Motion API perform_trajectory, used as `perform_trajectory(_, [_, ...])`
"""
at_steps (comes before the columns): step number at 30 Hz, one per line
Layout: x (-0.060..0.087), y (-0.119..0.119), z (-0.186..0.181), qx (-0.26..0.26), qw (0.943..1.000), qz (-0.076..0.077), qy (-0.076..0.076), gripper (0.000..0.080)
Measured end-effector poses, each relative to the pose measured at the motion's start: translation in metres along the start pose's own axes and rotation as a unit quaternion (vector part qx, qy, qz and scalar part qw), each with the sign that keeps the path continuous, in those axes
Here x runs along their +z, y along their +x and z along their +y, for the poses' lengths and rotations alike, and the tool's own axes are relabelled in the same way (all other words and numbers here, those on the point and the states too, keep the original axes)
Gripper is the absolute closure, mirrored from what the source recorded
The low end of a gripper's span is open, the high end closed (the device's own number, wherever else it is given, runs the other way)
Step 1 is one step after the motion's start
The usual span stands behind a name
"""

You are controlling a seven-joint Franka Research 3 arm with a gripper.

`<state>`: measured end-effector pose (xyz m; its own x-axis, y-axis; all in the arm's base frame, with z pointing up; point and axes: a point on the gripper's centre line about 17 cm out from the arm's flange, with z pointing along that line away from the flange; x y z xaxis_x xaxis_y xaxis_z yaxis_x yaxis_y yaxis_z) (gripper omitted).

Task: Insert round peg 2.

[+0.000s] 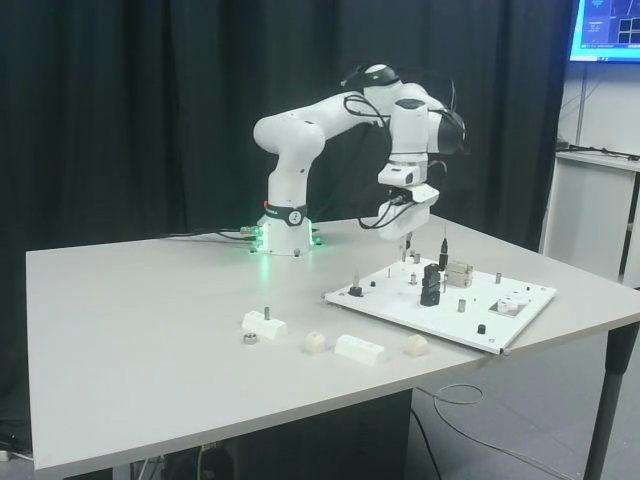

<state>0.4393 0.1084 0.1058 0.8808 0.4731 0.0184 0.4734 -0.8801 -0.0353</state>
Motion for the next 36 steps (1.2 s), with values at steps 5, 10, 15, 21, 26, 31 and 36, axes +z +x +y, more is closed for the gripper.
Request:
perform_trajectory(5, [0.004,-0.003,-0.015,0.000,1.0000,-0.007,0.000,0.0741])
perform_trajectory(10, [0.009,-0.006,-0.028,0.003,0.9999,-0.013,0.000,0.0741])
perform_trajectory(15, [0.013,-0.011,-0.040,0.005,0.9998,-0.021,-0.002,0.0741])
perform_trajectory(21, [0.018,-0.016,-0.051,0.010,0.9995,-0.029,-0.004,0.0741])
perform_trajectory(26, [0.022,-0.022,-0.059,0.013,0.9992,-0.036,-0.007,0.0741])
perform_trajectory(31, [0.026,-0.027,-0.066,0.017,0.9988,-0.045,-0.011,0.0741])
perform_trajectory(36, [0.029,-0.031,-0.074,0.024,0.9984,-0.050,-0.011,0.0741])
